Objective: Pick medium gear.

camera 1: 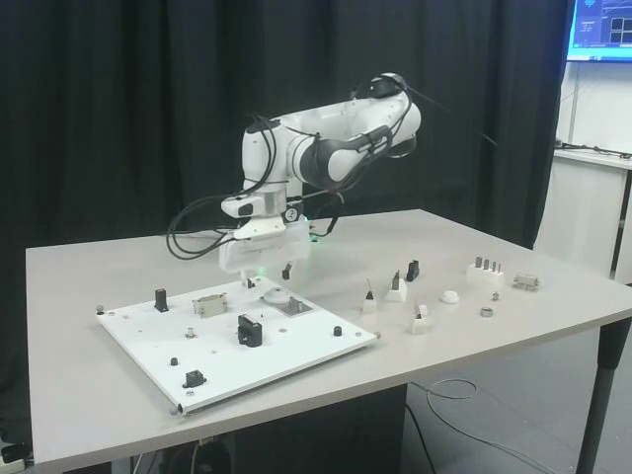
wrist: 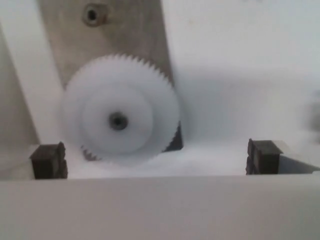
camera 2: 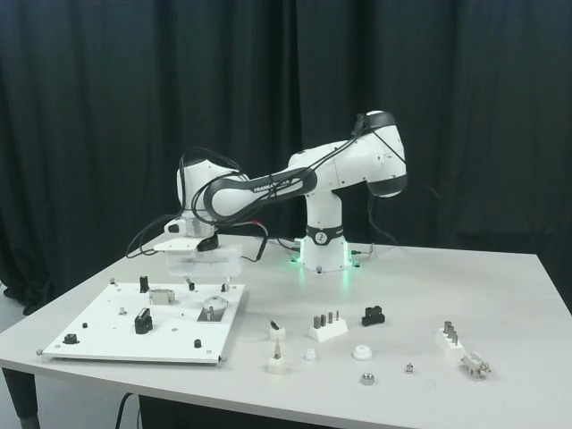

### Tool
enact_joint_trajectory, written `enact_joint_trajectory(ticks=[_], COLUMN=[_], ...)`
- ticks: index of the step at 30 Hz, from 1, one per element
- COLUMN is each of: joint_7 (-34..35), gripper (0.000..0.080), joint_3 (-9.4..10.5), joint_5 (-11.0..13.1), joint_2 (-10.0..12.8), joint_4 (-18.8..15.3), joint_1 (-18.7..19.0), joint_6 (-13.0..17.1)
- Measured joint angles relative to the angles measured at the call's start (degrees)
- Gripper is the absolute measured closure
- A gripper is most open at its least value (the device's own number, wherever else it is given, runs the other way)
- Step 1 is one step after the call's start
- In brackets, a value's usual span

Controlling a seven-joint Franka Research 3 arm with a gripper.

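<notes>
Fingers (wrist: 48, 161) of the gripper (wrist: 155, 159) stand wide apart, holding nothing, just above the white medium gear (wrist: 120, 110), which lies flat on the white board (camera 1: 296, 346) on the grey surface (camera 1: 474, 237).

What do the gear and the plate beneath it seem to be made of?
Gear: probably white plastic, matte, with evenly moulded teeth and a dark centre bore. Plate beneath it: looks like brushed grey metal, showing faint streaks and a recessed screw, though that is uncertain.
</notes>
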Motion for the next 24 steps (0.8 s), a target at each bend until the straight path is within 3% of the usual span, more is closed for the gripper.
enact_joint_trajectory(ticks=[24], joint_7=[1.74], gripper=[0.0003], joint_3=[-2.79], joint_5=[-1.10], joint_2=[-0.16], joint_4=[-2.57], joint_1=[5.18], joint_6=[-0.65])
